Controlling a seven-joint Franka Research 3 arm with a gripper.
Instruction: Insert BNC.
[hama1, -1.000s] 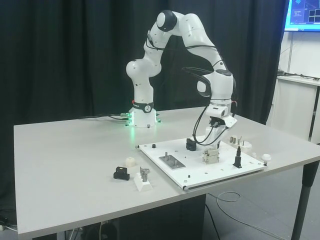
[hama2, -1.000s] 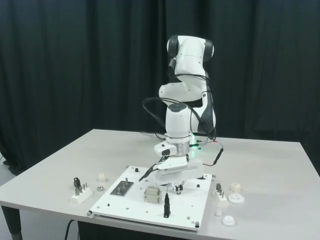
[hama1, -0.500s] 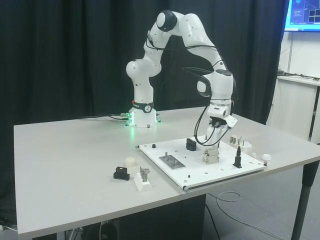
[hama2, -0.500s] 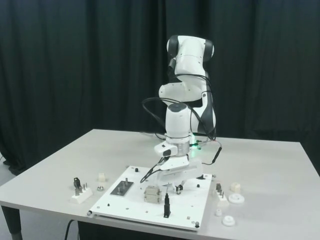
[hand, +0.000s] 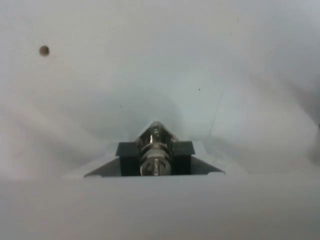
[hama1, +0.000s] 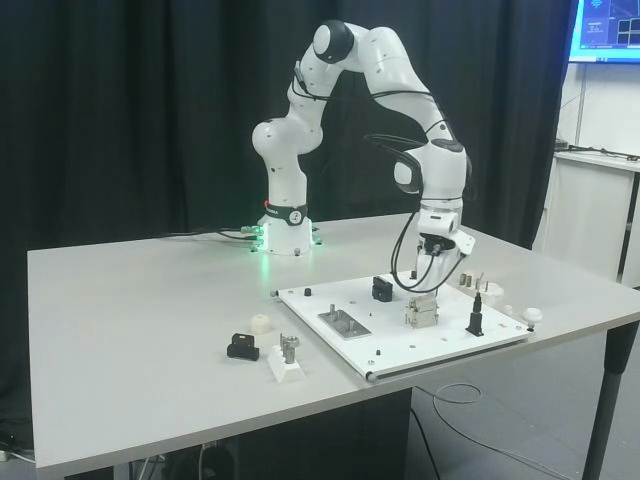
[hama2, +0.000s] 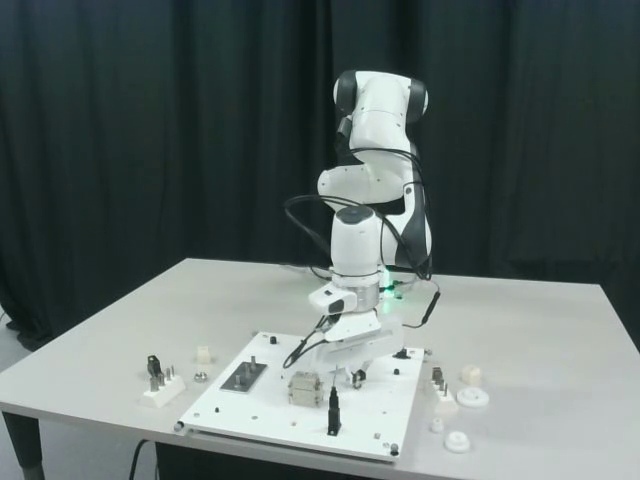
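Observation:
In the wrist view a metal BNC connector (hand: 156, 146) sits between the black fingers (hand: 129, 157) of my gripper (hand: 156, 159), which is shut on it, above the white board (hand: 150, 75). From the room my gripper (hama1: 430, 272) (hama2: 355, 370) hangs tilted a little above the white board (hama1: 320, 300) (hama2: 395, 405), near its far middle. A small black block (hama1: 381, 290) (hama2: 402, 353) stands on the board beside the gripper. The connector is too small to make out in the room views.
On the board stand a grey metal block (hama1: 421, 312) (hama2: 303, 388), an upright black plug (hama1: 476, 318) (hama2: 332, 412) and a flat metal plate (hama1: 345, 322) (hama2: 243, 376). A white stand with metal parts (hama1: 287, 365) (hama2: 160, 385) and white round parts (hama2: 472, 398) lie on the table.
My wrist has risen and the gripper has lifted slightly away from the board. Nothing on the board or table has moved.

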